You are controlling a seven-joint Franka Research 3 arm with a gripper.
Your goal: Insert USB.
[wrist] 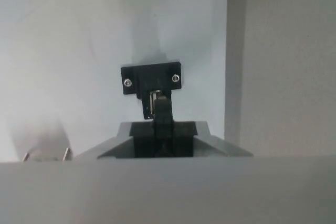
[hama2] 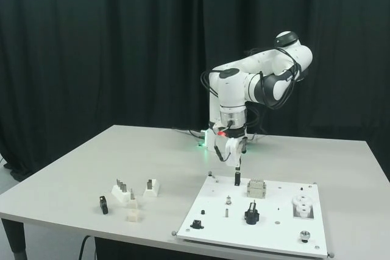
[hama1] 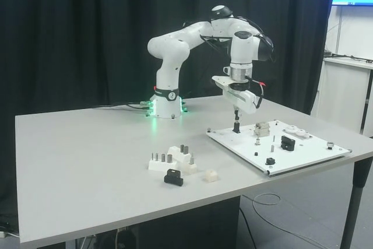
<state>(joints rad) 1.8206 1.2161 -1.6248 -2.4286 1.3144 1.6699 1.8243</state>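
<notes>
Grey table [hama1: 87, 150], black curtain [hama1: 76, 33] behind; tool [hama2: 236, 172] clamped on USB plug [hama2: 236, 180].

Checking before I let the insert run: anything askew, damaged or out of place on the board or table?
Nothing stands out. The gripper holds the black USB plug upright, just above the white board; in the wrist view it lines up with the black socket. Loose parts stand tidily on the grey table.
</notes>
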